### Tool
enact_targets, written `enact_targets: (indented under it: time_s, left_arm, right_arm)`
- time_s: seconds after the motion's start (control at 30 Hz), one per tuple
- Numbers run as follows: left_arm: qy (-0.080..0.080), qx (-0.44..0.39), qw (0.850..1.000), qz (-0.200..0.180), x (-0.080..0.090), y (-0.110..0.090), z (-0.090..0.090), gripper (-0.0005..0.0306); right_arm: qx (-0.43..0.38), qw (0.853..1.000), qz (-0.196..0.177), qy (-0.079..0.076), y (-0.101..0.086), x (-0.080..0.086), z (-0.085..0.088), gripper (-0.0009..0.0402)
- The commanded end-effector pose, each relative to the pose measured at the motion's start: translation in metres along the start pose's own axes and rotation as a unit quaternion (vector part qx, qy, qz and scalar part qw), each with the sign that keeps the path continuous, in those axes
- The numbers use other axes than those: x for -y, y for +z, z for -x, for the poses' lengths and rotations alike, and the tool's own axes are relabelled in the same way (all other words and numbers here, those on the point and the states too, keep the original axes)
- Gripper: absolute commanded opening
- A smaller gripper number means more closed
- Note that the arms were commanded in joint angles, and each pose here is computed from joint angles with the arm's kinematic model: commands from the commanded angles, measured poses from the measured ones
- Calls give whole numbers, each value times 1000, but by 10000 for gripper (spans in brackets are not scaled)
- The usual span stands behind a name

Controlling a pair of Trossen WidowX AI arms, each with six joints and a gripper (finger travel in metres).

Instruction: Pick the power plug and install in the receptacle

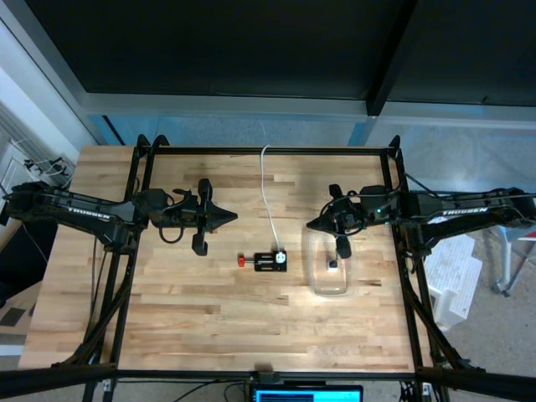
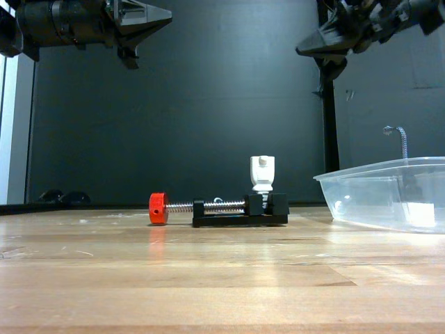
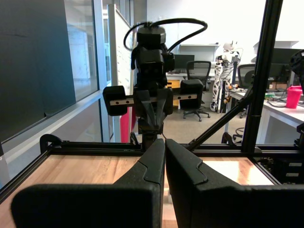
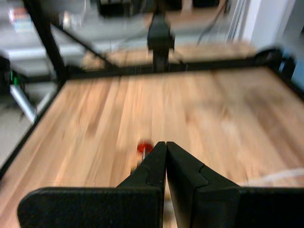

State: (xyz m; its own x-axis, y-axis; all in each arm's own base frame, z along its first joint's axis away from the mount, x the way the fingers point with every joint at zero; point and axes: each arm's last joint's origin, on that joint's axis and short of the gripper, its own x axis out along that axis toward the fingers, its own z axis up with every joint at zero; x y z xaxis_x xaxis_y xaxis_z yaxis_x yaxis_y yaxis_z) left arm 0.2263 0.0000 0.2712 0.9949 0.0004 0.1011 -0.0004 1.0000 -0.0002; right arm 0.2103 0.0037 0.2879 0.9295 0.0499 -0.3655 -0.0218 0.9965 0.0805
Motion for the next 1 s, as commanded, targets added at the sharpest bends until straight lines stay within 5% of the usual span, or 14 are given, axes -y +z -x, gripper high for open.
enact_targets:
  time_s: [0.03,0.37,0.8,1.0]
  left_arm:
    - [0,0,1000,0,0,0,0,0]
    - [0,0,1000,0,0,0,0,0]
    - [0,0,1000,0,0,0,0,0]
    - [0,0,1000,0,0,0,0,0]
  right_arm:
    - [-52,999,6,1,7,-3,8,0]
    - [-193,981,7,-7,6,-6,30,0]
    - [-297,955,5,0,-14,-25,38,0]
    - [-344,939,11,-12,-23,-35,34,0]
